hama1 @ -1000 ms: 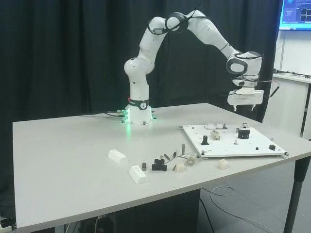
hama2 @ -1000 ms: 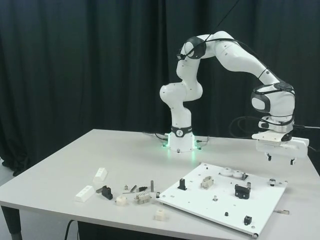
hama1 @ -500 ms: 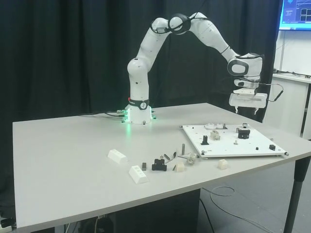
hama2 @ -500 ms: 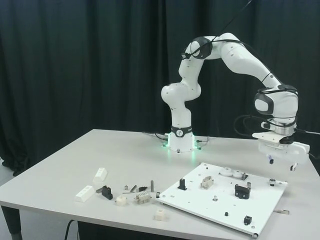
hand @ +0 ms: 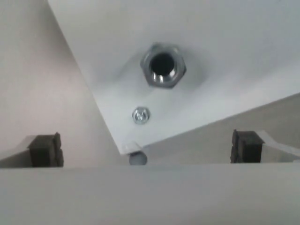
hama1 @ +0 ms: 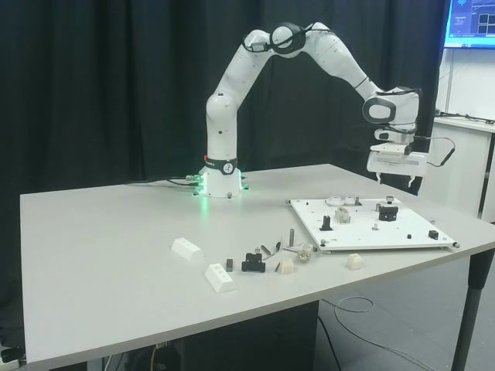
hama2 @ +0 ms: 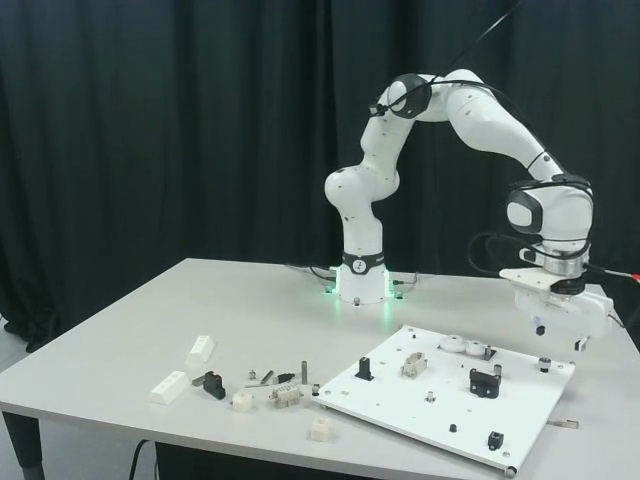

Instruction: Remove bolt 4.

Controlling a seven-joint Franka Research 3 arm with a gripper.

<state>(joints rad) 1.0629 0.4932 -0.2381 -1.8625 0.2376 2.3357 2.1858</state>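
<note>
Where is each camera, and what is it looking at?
First room view: stands off the table's front, facing the whole white arm, its hand hanging above the white board and loose parts.
Second room view: another spot off the table, facing the arm's base, board to one side.
Wrist view: rides on the arm, looking down past both open fingertips at a hex bolt near the board's corner.
Both room views share the arm, the board and the grey table.
</note>
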